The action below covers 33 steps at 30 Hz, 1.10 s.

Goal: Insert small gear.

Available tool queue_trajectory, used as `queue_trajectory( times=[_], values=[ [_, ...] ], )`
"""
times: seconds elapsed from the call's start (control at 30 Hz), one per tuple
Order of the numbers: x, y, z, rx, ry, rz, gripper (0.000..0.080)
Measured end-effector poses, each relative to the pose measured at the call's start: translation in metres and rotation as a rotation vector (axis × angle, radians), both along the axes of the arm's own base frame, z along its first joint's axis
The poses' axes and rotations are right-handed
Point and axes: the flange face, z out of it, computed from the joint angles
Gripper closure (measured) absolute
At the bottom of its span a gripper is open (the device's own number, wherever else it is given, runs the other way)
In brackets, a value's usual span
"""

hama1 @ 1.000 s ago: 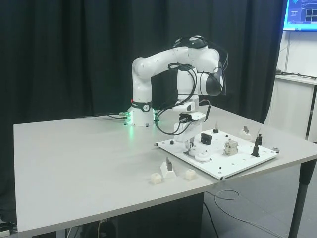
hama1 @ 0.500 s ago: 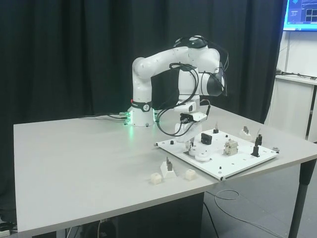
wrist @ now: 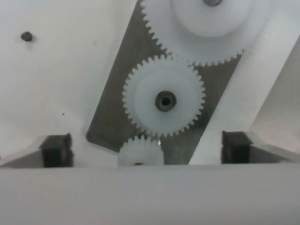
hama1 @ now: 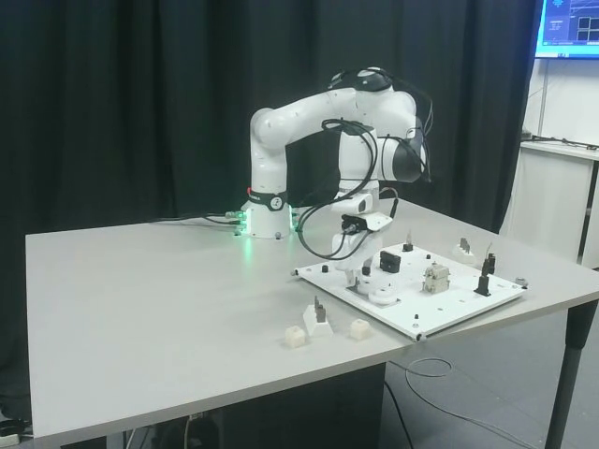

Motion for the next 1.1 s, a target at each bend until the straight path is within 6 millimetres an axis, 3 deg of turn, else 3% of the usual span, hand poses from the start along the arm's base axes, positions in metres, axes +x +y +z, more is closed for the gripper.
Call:
queue_trajectory(
  times=[0.03, 0.2, 0.23, 0.7, 1.1],
  values=[
    [0.0, -0.001, 0.0, -0.001, 0.001, 0.0, 0.0087],
    [0.001, -0.005, 0.003, -0.009, 0.003, -0.005, 0.0087],
    [0.001, -0.006, 0.004, -0.011, 0.003, -0.007, 0.0024],
    [0.003, -0.023, 0.026, -0.02, -0.002, -0.073, 0.0003],
    [0.016, -0.037, 0.031, -0.014, -0.014, -0.118, 0.0003]
  ],
)
